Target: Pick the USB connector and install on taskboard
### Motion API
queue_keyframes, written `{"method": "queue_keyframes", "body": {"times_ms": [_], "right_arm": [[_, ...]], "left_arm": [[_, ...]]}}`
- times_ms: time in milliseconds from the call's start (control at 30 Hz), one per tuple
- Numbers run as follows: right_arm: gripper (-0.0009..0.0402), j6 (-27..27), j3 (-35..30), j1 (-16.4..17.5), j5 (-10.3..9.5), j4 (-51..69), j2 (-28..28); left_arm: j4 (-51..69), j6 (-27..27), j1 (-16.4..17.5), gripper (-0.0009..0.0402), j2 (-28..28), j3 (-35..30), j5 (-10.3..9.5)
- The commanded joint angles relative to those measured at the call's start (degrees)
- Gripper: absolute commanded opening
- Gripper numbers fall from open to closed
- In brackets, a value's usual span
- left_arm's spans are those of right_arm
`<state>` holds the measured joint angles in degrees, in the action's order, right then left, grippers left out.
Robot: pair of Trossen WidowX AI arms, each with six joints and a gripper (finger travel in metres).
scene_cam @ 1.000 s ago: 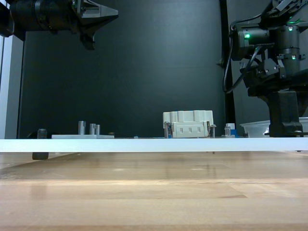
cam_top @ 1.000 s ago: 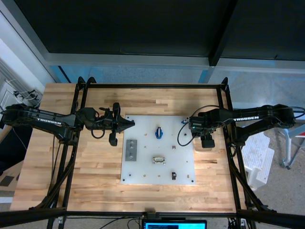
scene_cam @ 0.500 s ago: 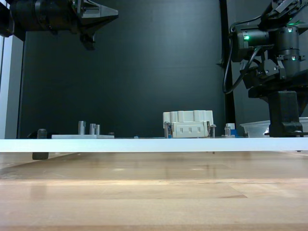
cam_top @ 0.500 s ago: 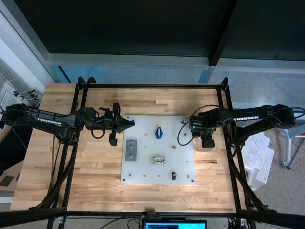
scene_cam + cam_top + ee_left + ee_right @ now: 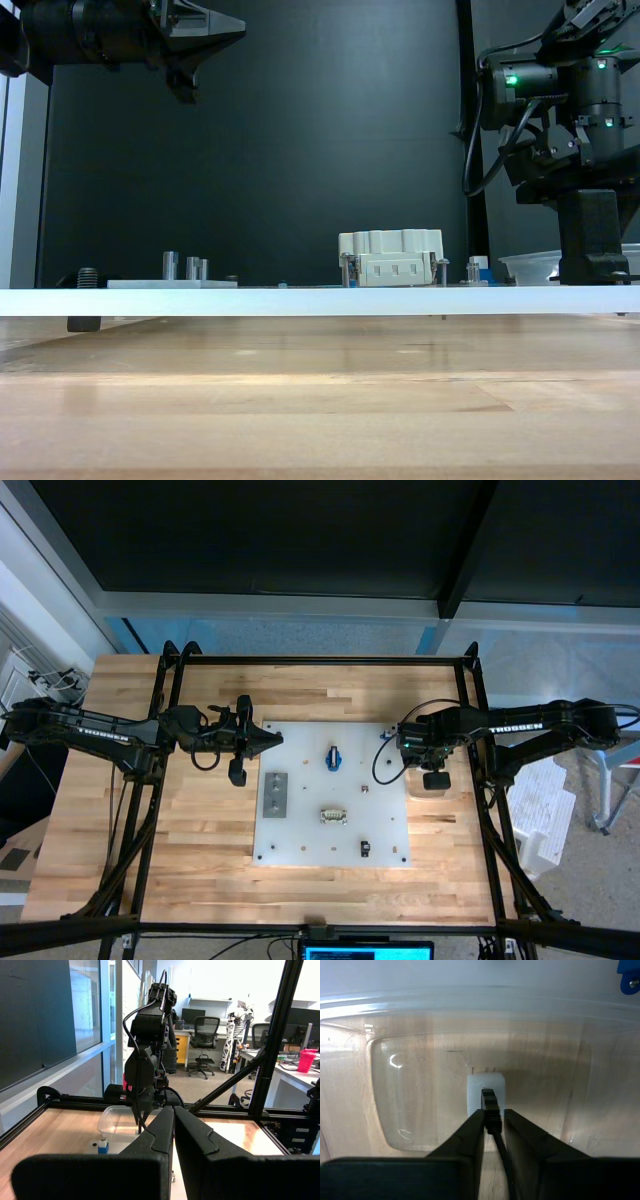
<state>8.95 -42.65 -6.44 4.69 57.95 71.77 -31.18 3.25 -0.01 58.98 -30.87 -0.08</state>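
Observation:
The USB connector (image 5: 485, 1091) has a white body with a black lead. My right gripper (image 5: 493, 1112) is shut on it, inside a clear plastic tray (image 5: 420, 1085). From above, the right gripper (image 5: 436, 780) points down into that tray (image 5: 415, 790), just off the right edge of the white taskboard (image 5: 300, 830). The board carries a grey block (image 5: 274, 795), a blue upright part (image 5: 334, 758), a silver multi-pin connector (image 5: 334, 817) and a small black socket (image 5: 366, 849). My left gripper (image 5: 275, 738) is shut on nothing, high over the board's far left corner.
A black frame (image 5: 320, 661) rims the wooden table. In the low view the multi-pin connector (image 5: 392, 258) and the grey block's pins (image 5: 185, 268) stand up from the board. A small blue piece (image 5: 103, 1147) sits near the tray (image 5: 117, 1122).
Almost nothing has moved. The right wrist has shifted very slightly over the tray, still holding the connector. The left arm is still.

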Motion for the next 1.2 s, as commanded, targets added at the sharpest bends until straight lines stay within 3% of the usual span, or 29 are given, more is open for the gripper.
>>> {"method": "queue_keyframes", "body": {"times_ms": [33,1200], "right_arm": [[-0.0001,0.0,0.0,0.0,0.02,0.0,0.0],[0.0000,0.0,-0.2,-0.1,0.24,0.9,-3.5]], "left_arm": [[0.0,0.0,0.0,0.0000,0.0,0.0,0.02],[0.0,0.0,0.0,0.0000,0.0,0.0,0.02]]}}
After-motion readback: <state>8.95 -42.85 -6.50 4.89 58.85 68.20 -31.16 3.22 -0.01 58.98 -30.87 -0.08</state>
